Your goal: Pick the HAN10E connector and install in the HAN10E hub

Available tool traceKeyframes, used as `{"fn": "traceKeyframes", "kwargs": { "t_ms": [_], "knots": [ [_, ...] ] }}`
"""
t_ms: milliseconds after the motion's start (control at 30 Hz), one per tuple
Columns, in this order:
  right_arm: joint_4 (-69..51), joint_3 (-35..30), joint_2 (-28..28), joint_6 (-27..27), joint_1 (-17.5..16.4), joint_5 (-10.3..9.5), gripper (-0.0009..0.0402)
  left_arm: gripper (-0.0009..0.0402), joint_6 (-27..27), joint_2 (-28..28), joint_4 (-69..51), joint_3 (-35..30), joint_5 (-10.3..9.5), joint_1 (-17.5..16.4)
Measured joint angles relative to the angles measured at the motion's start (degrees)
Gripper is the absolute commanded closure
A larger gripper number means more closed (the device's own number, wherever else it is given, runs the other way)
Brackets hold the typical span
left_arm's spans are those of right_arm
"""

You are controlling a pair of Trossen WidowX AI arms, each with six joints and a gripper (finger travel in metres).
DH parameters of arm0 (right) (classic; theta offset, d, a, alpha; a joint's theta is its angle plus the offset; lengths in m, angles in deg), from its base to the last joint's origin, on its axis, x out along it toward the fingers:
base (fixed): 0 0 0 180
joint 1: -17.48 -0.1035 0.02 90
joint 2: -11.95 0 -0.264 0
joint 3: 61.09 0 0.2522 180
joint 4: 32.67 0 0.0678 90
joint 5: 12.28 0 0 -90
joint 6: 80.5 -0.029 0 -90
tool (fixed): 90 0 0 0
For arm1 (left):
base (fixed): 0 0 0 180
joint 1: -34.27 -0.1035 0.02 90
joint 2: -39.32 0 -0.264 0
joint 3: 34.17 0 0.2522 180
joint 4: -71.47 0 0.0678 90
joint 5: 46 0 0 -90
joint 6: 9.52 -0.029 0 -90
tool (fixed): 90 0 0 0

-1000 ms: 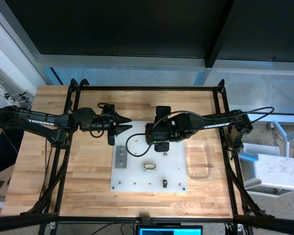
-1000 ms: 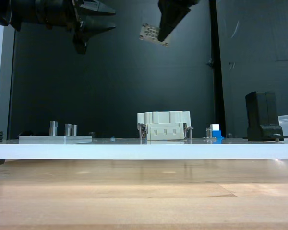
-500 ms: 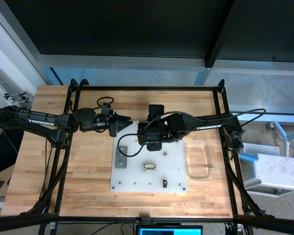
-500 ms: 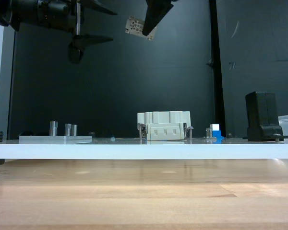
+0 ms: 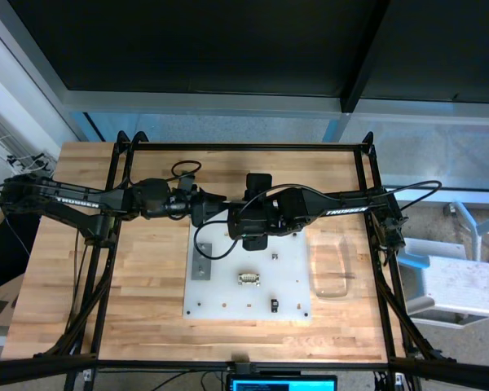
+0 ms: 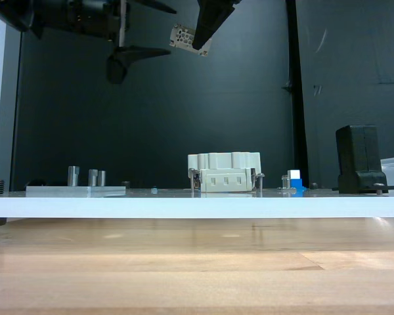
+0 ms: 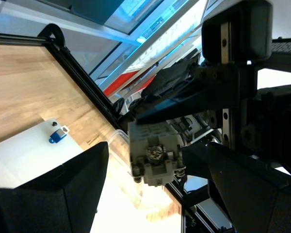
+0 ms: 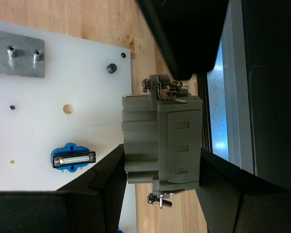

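At the near side of the white task board point(image 5: 228, 297) a small black part point(image 5: 275, 305) is seen standing. Just beyond it the HAN10E hub point(image 5: 247, 279) is seated upright on the board, its flanged ends pointing left and right. To the hub's left a longer grey block point(image 5: 200, 262) with pegs is fixed to the board. To the right, off the board on the wooden table point(image 5: 130, 309), a clear tray point(image 5: 330, 266) is laid. A small blue socket point(image 8: 72, 160) is mounted on the board past the hub. Farther back and high above the board, the HAN10E connector point(image 6: 182, 37) is held tilted in the air. It is clamped by its long sides between the fingers of the right gripper point(image 6: 198, 39), and is kept well apart from the hub, above it and somewhat to the left in the low view. The left gripper point(image 5: 214, 204) is found level with the connector on its left, spread wide. Its fingertips point(image 6: 151, 51) are seen just beside the connector's end, and contact between them cannot be made out
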Motion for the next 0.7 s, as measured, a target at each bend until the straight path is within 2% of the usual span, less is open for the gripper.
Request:
{"fn": "traceKeyframes", "kwargs": {
  "t_ms": [167, 367, 533, 700],
  "knots": [
    [0.0, 0.2, 0.0, 0.0, 0.1, 0.0, 0.0315, 0.0106, 0.0, 3.5, -0.2, -2.3, 1.55, 0.0],
    [0.0, 0.2, 0.0, 0.0, 0.3, 0.0, 0.0315, 0.011, 0.1, 6.4, -0.4, -4.3, 2.27, 0.0],
    [0.0, 0.2, 0.0, 0.0, 0.3, 0.0, 0.0315, 0.0131, 0.1, 6.4, -1.0, -4.4, 1.31, 0.0],
    [0.0, 0.2, 0.0, 0.0, 0.3, 0.0, 0.0315, 0.017, 0.5, 6.4, -1.4, -4.4, 1.09, 0.0]
  ]
}}
